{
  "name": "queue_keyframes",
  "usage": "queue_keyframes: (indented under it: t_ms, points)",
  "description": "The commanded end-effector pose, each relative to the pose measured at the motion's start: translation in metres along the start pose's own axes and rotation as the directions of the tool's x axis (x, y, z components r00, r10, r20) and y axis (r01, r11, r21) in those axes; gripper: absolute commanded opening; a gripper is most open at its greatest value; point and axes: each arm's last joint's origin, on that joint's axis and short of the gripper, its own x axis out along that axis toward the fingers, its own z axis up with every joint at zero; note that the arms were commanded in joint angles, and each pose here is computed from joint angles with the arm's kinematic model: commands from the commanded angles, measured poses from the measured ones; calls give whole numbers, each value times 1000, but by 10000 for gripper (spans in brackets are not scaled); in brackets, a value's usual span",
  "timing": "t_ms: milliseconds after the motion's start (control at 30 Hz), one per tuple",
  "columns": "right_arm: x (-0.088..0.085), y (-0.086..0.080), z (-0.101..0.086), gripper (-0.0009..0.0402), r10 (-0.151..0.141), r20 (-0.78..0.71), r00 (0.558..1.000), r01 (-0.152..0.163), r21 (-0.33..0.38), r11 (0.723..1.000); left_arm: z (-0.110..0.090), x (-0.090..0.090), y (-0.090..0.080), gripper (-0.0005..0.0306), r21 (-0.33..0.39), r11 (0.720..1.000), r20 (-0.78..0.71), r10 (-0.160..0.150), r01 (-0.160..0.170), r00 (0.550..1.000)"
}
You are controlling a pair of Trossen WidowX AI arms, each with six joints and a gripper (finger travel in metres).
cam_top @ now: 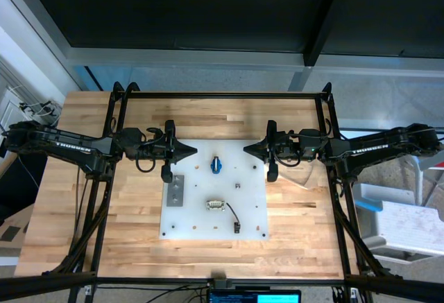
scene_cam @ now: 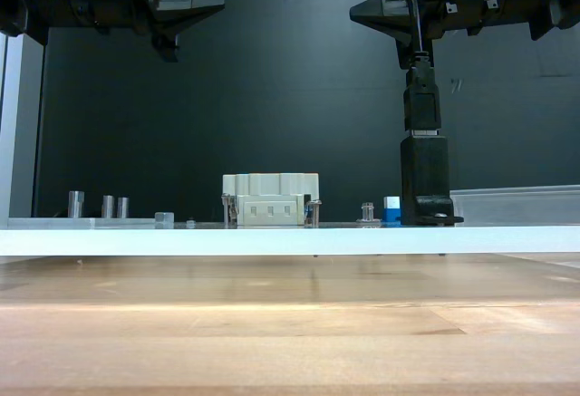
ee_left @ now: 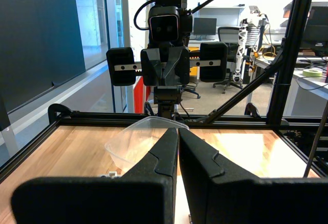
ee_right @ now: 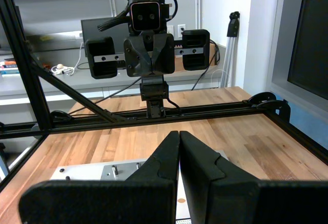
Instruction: Remove the USB connector from the USB hub and place in the container
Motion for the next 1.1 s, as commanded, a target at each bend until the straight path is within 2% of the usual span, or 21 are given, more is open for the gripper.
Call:
queue_keyframes:
  t_ms: [33,400,500,733,900,1100]
  points:
    - [0,3,3,0,83,26,996,-83,2,997,0,0,0,1,0,1000,0,0,0,1000]
    - [0,3,3,0,82,22,996,-82,1,997,0,0,0,1,0,1000,0,0,0,1000]
    - [0,3,4,0,82,15,997,-82,21,996,0,0,0,1,0,1000,0,0,0,1000]
    - [6,7,17,0,74,-148,986,-60,92,994,0,0,0,1,0,1000,0,0,0,1000]
    - [6,12,30,0,69,-283,957,-44,96,994,0,0,0,1,0,1000,0,0,0,1000]
    - [0,23,45,0,12,-402,916,14,61,998,0,0,0,1,0,1000,0,0,0,1000]
